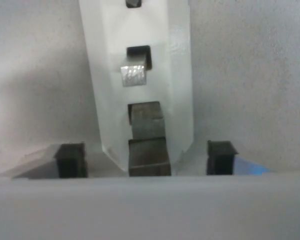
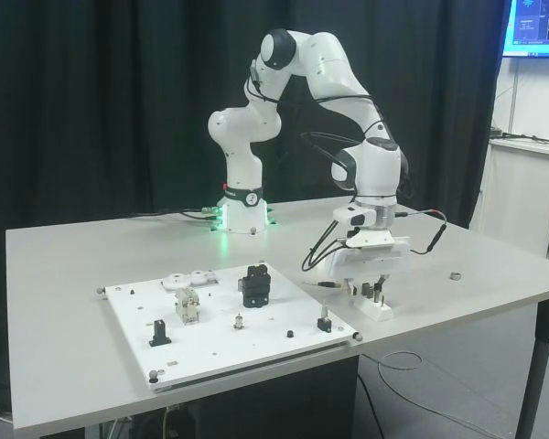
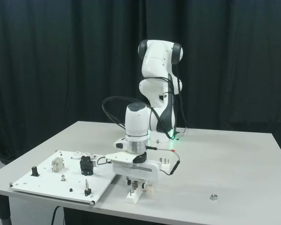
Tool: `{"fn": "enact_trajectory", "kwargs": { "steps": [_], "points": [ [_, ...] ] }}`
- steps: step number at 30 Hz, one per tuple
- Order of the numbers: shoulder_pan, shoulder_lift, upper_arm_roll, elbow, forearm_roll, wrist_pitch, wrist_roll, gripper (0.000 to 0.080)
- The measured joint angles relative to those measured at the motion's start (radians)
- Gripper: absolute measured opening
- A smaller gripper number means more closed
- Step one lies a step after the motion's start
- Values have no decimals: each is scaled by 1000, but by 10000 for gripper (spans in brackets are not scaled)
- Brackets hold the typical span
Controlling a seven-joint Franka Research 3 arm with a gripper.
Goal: Pick square peg 4.
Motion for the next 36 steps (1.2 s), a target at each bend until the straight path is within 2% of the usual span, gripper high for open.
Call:
{"fn": "enact_trajectory", "kwargs": {
  "steps": [7, 8, 12, 13, 25, 36],
  "points": [
    [-1, 3, 0, 1, 0, 0, -6, 694],
    [-1, 3, 1, 1, 0, 0, -6, 300],
    [-1, 2, 2, 6, 0, -3, -7, 300],
    [-1, 3, 2, 7, 0, -4, -7, 149],
    [-2, 3, 4, 28, 0, -40, -7, 155],
    [-4, -5, -2, 66, 0, -125, -7, 155]
  ]
}}
